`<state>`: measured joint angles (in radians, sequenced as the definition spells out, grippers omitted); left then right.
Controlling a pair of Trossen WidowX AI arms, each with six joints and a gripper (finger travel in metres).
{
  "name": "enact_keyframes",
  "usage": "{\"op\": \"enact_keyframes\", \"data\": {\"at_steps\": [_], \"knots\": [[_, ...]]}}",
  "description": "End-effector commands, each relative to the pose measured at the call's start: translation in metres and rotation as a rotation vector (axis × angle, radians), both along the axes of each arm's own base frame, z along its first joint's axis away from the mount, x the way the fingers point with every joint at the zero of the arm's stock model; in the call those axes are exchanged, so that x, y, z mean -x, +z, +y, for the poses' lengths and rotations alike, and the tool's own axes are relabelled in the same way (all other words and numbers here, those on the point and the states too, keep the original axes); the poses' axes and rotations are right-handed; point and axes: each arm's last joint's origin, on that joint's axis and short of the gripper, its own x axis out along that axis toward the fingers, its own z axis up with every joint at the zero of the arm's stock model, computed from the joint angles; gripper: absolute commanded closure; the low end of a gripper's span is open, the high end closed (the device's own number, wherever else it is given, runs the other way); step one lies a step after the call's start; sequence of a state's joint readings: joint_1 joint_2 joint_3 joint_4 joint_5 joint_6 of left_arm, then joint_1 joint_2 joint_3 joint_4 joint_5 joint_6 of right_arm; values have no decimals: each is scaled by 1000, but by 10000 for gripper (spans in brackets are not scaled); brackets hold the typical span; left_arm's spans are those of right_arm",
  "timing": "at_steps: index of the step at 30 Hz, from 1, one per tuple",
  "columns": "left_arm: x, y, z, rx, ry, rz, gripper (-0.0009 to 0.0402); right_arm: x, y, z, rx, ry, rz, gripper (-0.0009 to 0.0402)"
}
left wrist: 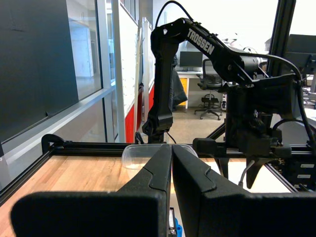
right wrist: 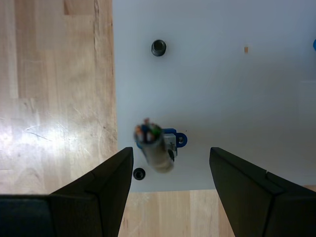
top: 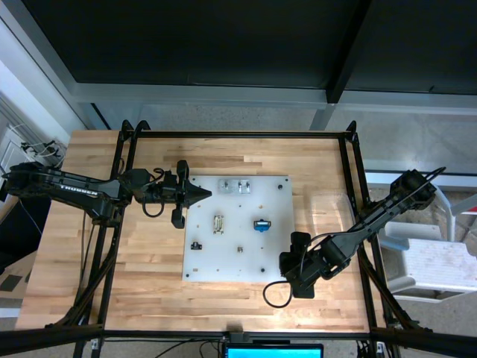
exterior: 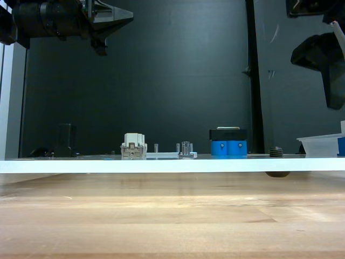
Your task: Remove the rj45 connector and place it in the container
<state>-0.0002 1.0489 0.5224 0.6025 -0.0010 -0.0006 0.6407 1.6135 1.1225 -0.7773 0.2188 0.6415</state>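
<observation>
Close by the near right corner of the white board [right wrist: 222, 98] stands the connector [right wrist: 154, 148], a short pale plug pointing up toward the camera. It has a tuft of cut orange, green and blue wire ends at its top, and its foot is seated in a small blue holder [right wrist: 174, 140] with one round ear. It shows somewhat blurred. Two edges of the board run near it, with the wooden table [right wrist: 49, 98] beyond each. One black screw [right wrist: 139, 173] sits just beside it at the corner, and a second screw [right wrist: 158, 48] lies farther along the edge. On the other side, flat white board spreads away. The right gripper [right wrist: 171, 150] hangs above the connector, pointing straight down with its jaws spread wide. The connector shows in the gap between the two fingers [right wrist: 106, 187], nearer to one than the other and touched by neither. The container [top: 329, 216], a clear shallow tray, rests on the table just beside the board's right edge, farther from the near edge than that gripper. The left gripper [top: 207, 193] is held level, high over the board's far left corner, with its jaws pressed together on nothing.
</observation>
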Motion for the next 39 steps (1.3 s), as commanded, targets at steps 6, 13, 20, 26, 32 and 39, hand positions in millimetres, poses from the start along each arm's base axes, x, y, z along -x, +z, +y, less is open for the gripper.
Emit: {"op": "enact_keyframes", "data": {"at_steps": [6,13,20,26,32,39], "knots": [[0,0,0,0,0,0,392,-2,-11,-2,-1,4,-11,178],[0,0,0,0,0,0,392,-2,-10,-2,2,10,-12,192],[0,0,0,0,0,0,392,-1,-9,-3,-1,13,-15,237],[0,0,0,0,0,0,392,-1,-9,-3,0,14,-14,281],[0,0,0,0,0,0,392,-1,-10,-3,3,13,-16,336],[0,0,0,0,0,0,392,-1,-10,-3,2,16,-19,397]]}}
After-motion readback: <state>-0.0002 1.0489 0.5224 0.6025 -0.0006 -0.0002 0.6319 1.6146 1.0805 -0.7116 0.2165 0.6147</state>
